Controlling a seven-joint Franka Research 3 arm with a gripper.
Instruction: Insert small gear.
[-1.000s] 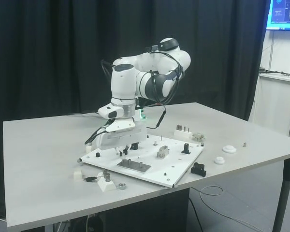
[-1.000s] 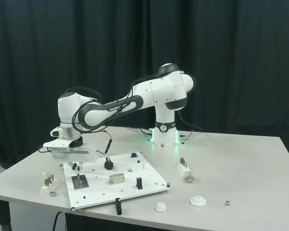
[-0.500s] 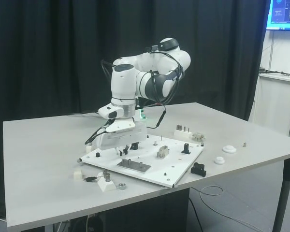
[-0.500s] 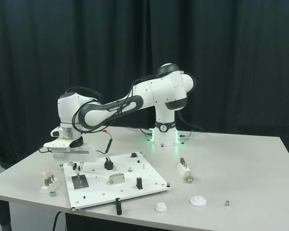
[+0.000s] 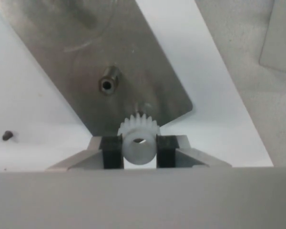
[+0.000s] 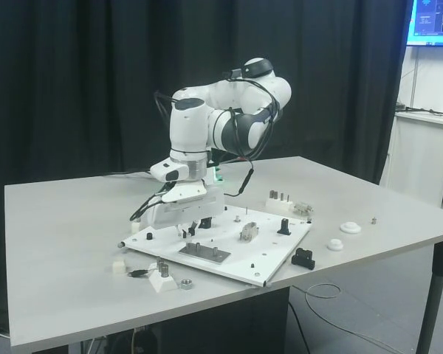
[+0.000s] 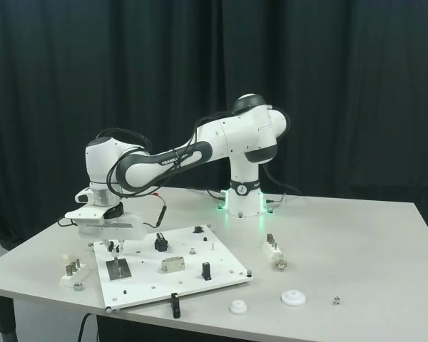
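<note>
**Small gear in the grasp, above the metal plate, not yet on a peg**

Wrist view. You have the pincer clenched on the small gear: the two black pads press its hub from either side, the white teeth showing just above them, the bore facing the camera. Beneath lies the grey metal plate, set on the white board. One peg stands up from the plate, clearly apart from the gear. A second dark tip seems to show right behind the teeth; too hidden for you to call it a peg with any certainty.

First room view. The arm reaches down over the board's far-left part, the pincer hanging low over the plate. The gear itself is too small to pick out here. Two larger white discs lie on the tabletop, well apart from the board.

Second room view. Same posture: the pincer sits just above the plate, near the board's left edge. Whether gear and plate touch you cannot tell.

Progress, as a judgement: the pick-up is done, and the carry to the plate appears nearly done. Left for you: line the bore up over its peg, lower until seated, then release and withdraw. Watch for the bore catching on the peg tip.
</note>
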